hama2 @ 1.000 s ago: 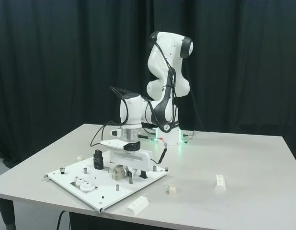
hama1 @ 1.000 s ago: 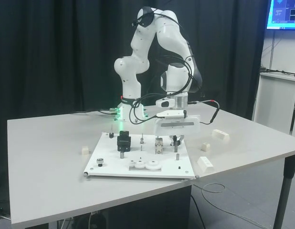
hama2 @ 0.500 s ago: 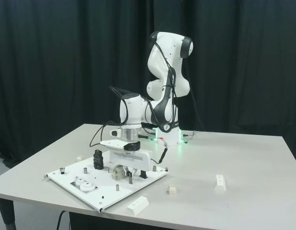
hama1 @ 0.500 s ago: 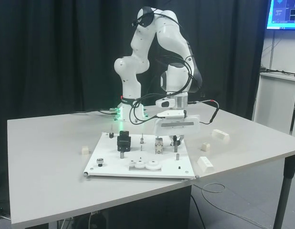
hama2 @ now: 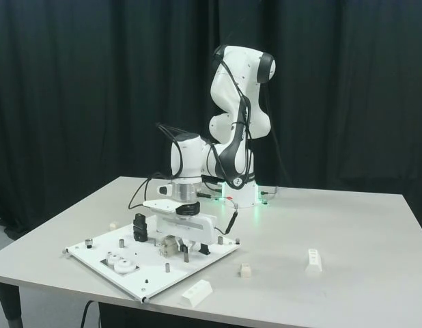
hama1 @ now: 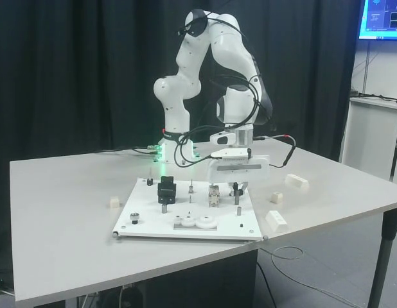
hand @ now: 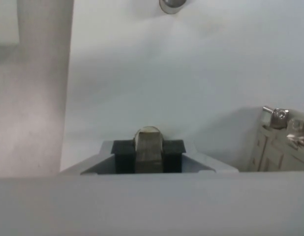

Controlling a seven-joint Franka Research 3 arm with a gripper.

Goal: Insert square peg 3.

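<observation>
Pincer point(hand: 148, 157) clenched on square peg point(hand: 148, 147), unmoved since before, just above white board point(hama1: 185, 212).

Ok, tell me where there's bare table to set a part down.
The table is bare beside the white board, past the small block. The board is crowded under the gripper, and white blocks dot its other side.

White arm point(hama1: 205, 58) and white board point(hama1: 185, 215) on a grey table point(hama1: 63, 205), black curtain point(hama2: 74, 89) behind.
</observation>
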